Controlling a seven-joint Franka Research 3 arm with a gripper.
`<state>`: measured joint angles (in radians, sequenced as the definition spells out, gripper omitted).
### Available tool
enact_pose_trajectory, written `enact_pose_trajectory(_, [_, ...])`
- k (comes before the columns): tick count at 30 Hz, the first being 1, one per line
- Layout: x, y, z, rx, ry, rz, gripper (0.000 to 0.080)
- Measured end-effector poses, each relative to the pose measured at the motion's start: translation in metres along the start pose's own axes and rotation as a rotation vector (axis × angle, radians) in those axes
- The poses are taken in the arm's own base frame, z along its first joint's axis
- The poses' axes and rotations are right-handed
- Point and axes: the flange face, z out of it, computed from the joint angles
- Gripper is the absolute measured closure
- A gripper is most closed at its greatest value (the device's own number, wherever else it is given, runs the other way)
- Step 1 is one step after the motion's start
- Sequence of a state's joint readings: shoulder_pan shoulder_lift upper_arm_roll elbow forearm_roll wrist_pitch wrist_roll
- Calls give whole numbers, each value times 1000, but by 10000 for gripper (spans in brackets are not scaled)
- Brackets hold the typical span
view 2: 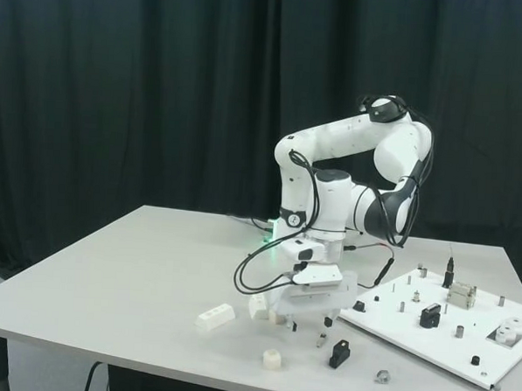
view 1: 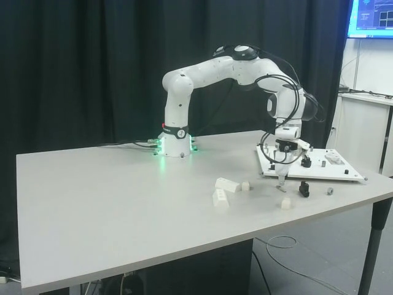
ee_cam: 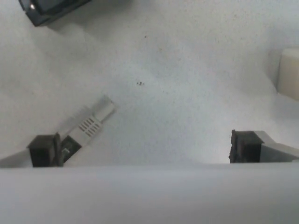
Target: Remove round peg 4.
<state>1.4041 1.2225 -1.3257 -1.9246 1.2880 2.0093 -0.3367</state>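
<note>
Only partly visible: white block.

White arm, grey table, black curtain, white board.

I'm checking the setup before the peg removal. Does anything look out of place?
Yes. Several parts lie loose on the grey table off the white board: white blocks, a short white cylinder and a small black piece.
</note>
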Motion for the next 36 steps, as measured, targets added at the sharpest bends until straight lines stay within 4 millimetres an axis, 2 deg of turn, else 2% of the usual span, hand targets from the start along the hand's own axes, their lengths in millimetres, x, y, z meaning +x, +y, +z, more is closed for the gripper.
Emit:
enact_pose_trajectory(7, [1, -6, -2, 11, -10, 19, 3])
enact_pose_trajectory(14, [3, -22, -8, 27, -18, -13, 3])
enact_pose_trajectory(36, [-6, -99, -55, 40, 19, -117, 3])
